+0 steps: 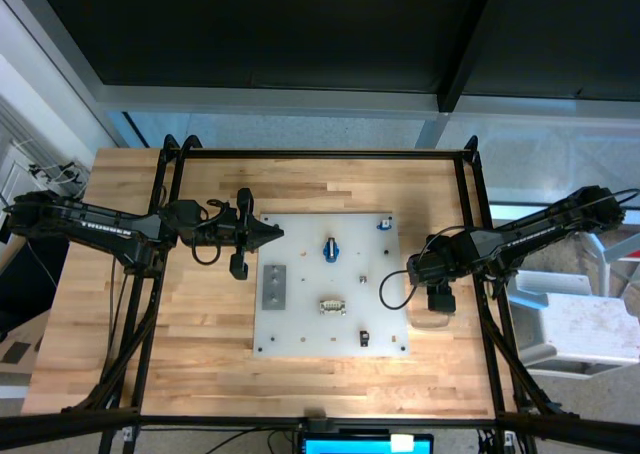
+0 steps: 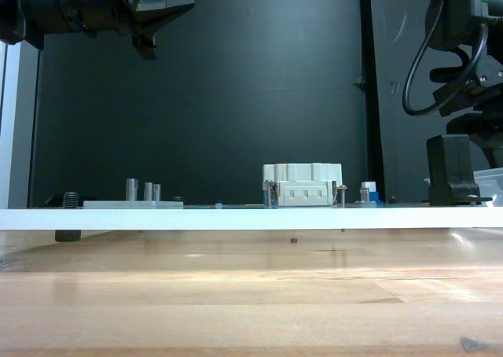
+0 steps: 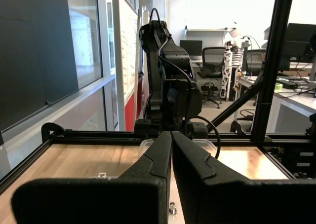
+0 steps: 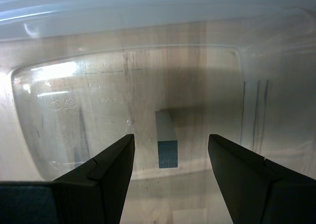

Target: Pick the 16mm bar and place in it's hole on the taskboard

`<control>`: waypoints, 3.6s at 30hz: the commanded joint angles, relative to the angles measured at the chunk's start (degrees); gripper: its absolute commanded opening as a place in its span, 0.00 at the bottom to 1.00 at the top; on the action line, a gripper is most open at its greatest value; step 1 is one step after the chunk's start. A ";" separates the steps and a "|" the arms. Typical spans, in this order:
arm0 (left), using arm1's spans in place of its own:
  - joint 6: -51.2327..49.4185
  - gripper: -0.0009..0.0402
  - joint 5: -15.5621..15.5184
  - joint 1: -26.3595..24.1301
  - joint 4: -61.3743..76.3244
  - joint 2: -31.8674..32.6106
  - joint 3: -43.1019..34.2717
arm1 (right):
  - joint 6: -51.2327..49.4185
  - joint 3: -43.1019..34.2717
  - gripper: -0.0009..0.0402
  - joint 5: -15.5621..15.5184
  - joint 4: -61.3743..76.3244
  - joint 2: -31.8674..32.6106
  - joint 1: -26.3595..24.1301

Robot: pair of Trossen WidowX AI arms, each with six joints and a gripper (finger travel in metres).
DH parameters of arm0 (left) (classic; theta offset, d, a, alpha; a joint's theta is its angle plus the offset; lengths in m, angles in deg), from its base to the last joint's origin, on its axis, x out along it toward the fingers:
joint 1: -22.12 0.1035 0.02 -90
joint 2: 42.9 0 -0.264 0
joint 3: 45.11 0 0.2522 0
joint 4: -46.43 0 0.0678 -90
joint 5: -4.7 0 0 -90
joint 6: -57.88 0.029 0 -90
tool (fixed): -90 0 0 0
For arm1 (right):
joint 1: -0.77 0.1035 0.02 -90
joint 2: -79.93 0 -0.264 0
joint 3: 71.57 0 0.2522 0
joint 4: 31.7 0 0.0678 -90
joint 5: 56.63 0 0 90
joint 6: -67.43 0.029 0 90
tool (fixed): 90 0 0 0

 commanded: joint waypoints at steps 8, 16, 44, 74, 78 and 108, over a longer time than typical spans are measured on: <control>0.02 0.02 0.02 0.00 -0.02 0.02 -0.02 | 4.37 2.14 0.53 0.22 -2.16 -0.07 0.83; 0.02 0.02 0.02 0.00 0.00 0.02 -0.02 | 4.33 2.51 0.47 0.24 -3.06 -0.07 1.01; 0.02 0.02 0.02 0.00 0.00 0.02 -0.02 | 5.42 2.56 0.04 0.24 -3.02 -0.63 1.31; 0.02 0.02 0.02 0.00 -0.02 0.02 -0.02 | 22.88 -33.14 0.02 -0.37 20.87 10.21 11.78; 0.02 0.02 0.02 0.00 0.00 0.02 -0.02 | 25.79 -37.53 0.02 -0.31 21.73 14.58 13.11; 0.00 0.02 0.02 0.00 0.22 0.02 -0.02 | 73.40 -46.95 0.02 -6.29 17.18 29.62 16.11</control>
